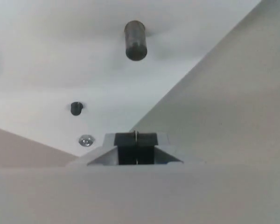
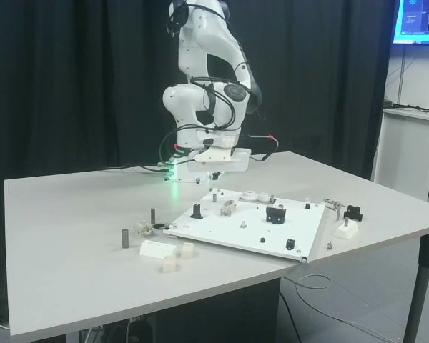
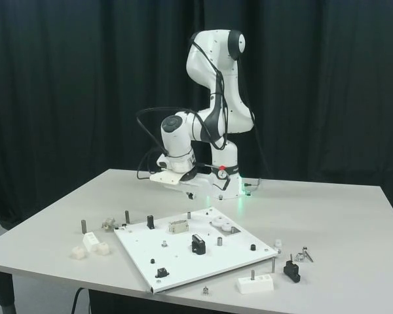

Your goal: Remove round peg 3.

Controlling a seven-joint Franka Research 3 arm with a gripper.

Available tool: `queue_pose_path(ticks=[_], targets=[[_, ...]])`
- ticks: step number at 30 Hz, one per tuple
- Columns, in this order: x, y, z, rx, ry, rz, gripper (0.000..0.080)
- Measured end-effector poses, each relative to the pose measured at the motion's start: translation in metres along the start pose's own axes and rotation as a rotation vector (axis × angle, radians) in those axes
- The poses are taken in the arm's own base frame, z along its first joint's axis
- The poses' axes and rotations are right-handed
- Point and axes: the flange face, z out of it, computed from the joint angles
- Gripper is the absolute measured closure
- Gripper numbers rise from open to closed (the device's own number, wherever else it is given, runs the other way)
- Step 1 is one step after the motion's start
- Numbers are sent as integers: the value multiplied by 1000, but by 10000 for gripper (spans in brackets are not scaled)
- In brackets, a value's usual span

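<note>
Wrist view: hand (image 1: 136, 148) (fingers pressed together, holding nothing) above the white board (image 1: 60, 56), round peg (image 1: 135, 40) ahead.

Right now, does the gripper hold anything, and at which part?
Nothing is held. The gripper is shut with nothing between its fingers, above a corner of the white board, apart from the pegs.

Room views evenly lit from overhead, black curtain (image 3: 65, 85) swallows the background. Soft short shadows under parts on the white board (image 2: 250, 225). Green glow from the arm's base (image 2: 173, 171) spills onto the grey table (image 2: 71, 214). Wrist view soft: upright peg (image 1: 135, 40) blurred, faint diffuse shadow beside it; small glint on the screw head (image 1: 86, 140).
</note>
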Motion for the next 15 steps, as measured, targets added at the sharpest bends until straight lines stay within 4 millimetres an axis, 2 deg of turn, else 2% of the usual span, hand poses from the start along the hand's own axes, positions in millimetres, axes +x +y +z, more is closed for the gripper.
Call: queue_pose_path(ticks=[15], targets=[[-1,-1,-6,-5,25,-14,802]])
